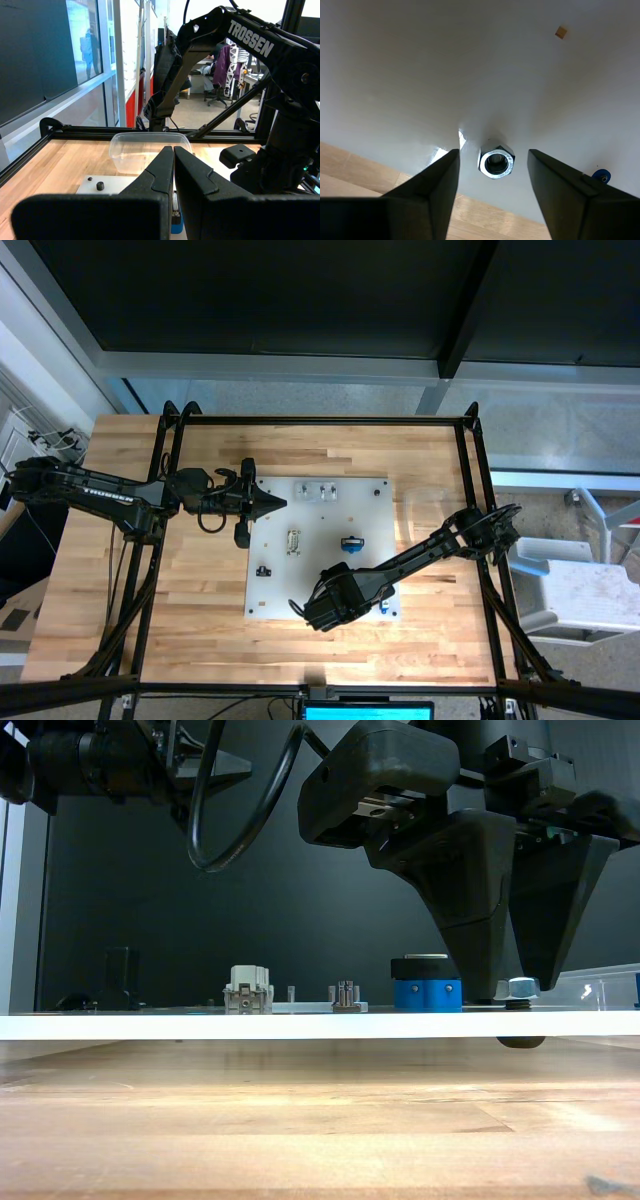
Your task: Unfasten the M12 fastener and place in the container
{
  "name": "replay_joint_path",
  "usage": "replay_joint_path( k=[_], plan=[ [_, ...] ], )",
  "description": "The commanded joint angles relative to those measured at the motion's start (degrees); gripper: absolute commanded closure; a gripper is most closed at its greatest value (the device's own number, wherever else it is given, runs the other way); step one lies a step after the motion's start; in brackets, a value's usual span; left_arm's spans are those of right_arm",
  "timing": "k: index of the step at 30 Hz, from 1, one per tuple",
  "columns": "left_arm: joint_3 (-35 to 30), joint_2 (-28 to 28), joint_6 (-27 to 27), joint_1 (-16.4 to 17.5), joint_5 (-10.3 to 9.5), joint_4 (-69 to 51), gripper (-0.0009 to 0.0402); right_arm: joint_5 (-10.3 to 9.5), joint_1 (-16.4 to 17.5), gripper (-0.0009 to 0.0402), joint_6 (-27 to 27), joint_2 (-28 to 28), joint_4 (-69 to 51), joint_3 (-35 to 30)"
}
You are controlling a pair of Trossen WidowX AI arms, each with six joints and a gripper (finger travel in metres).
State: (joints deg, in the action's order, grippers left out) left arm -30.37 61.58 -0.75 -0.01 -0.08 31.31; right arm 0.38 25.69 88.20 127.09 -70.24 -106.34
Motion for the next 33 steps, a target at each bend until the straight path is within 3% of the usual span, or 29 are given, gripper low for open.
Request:
replay_joint_path(
  k=[1,6,20,33],
  plan=[
    [0.00,0.02,0.00,0.00,0.02,0.00,0.0393,-0.02,-0.02,0.0241,0.02,0.00,0.17,0.04],
    [0.00,0.02,0.00,0.00,0.02,0.00,0.0393,-0.02,-0.11,0.0262,0.02,0.00,0.48,0.33],
    [0.00,0.02,0.00,0.02,0.02,0.00,0.0393,-0.52,-0.33,0.0268,-0.17,0.00,1.77,1.22],
    [0.00,0.02,0.00,0.02,0.02,0.00,0.0393,-0.61,-0.35,0.0351,-0.83,0.00,1.77,1.22]
  ],
)
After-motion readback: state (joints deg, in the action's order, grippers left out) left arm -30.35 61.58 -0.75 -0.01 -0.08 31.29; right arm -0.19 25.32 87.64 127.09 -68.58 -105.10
